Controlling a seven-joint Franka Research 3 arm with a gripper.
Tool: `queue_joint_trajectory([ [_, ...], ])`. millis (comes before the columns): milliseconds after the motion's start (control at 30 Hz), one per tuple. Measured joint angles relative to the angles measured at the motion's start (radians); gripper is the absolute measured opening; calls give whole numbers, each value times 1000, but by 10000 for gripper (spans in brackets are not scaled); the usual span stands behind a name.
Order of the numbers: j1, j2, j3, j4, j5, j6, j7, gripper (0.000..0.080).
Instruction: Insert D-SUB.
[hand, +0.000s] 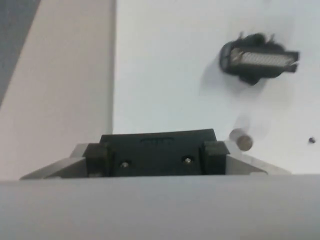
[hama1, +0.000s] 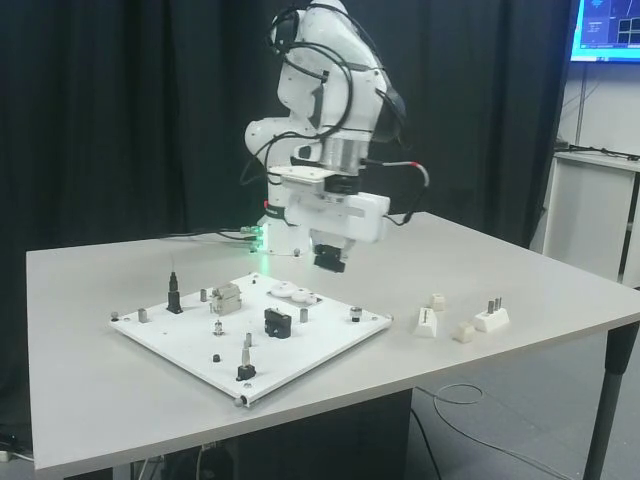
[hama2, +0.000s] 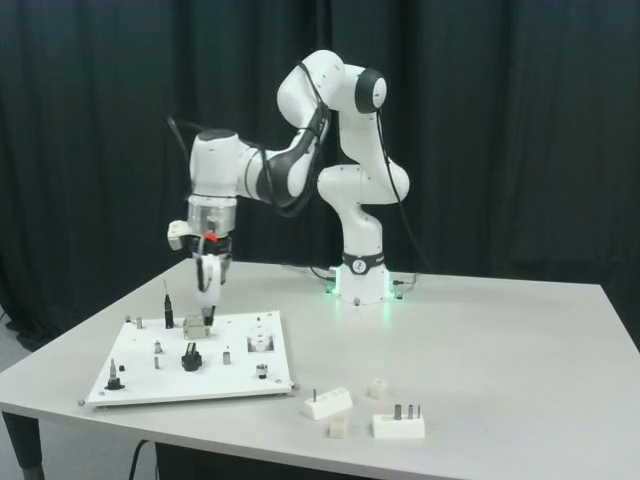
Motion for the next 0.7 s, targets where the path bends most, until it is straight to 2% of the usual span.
queue_joint_trajectory([
  [300,-80,27,-1,28,60,-13,-29,389],
  [700,-180,81,-3,88,178,-61,-140,389],
])
